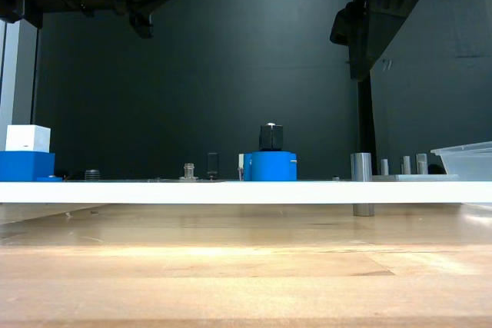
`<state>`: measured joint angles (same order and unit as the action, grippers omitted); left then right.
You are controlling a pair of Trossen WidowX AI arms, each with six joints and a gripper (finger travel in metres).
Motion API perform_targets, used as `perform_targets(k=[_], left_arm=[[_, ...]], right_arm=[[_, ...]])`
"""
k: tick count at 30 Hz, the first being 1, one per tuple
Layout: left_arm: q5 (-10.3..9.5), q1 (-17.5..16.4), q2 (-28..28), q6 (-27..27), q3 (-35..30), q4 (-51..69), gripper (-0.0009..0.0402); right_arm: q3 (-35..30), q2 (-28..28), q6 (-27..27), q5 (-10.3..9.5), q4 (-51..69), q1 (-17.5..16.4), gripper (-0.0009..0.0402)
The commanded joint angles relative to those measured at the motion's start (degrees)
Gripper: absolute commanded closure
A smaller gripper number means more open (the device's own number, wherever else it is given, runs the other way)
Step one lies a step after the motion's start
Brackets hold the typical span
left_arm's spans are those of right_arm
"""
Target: Pick the 16mm cylinder and place it in the taskboard
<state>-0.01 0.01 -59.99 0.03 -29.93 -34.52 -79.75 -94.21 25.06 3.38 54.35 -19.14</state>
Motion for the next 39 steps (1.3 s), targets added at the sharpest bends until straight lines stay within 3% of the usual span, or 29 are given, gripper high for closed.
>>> perform_targets(k=[1, 39], left_arm=[[0.00, 0.0, 0.0, 0.0, 0.0, 0.0, 0.0393], [0.00, 0.0, 0.0, 0.0, 0.0, 0.0, 0.0393]], right_arm=[[0.0, 0.0, 0.0, 0.02, -0.1, 0.0, 0.0194], [0.0, 0.0, 0.0, 0.02, -2.3, 0.0, 0.0194]])
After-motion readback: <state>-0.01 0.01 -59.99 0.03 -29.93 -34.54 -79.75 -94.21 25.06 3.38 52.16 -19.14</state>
